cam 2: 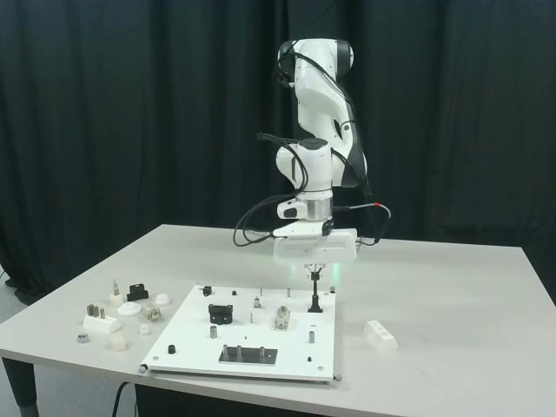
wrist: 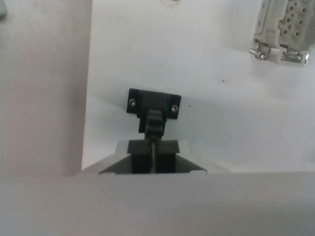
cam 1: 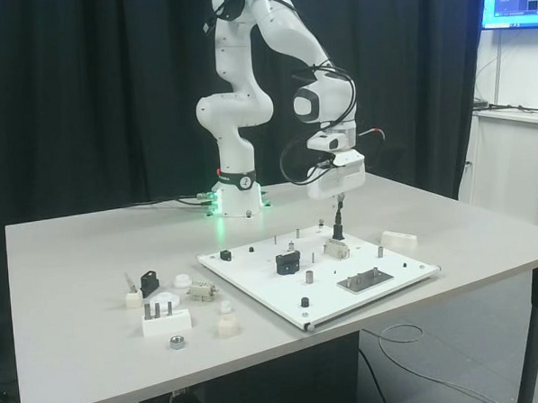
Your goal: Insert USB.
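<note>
The jaws [wrist: 153,164] are clamped on 1 black USB plug [wrist: 154,124], which hangs straight down from them with its long axis vertical. In the wrist view the plug's tip sits directly over 1 black USB socket [wrist: 154,104], a small block fixed to the white board [cam 2: 287,365] by 2 screws. From that view alone I cannot tell whether the tip has entered the opening or only touches its mouth. The second room view shows the plug [cam 2: 314,291] reaching down to the socket [cam 2: 314,307] at the board's far edge, so the gap, if any, is slight.

The coming move turns on this alignment: the socket lies straight below the jaws, along the plug's own axis, so a vertical push should seat it, judging by how centred the plug looks between the 2 screws.

There is 1 arm, so no choice of side arises. 1 grey multi-pin connector [wrist: 283,30] lies on the board, well apart from the socket. 1 white block [cam 2: 380,334] rests on the bench [cam 2: 452,295] beside the board.
</note>
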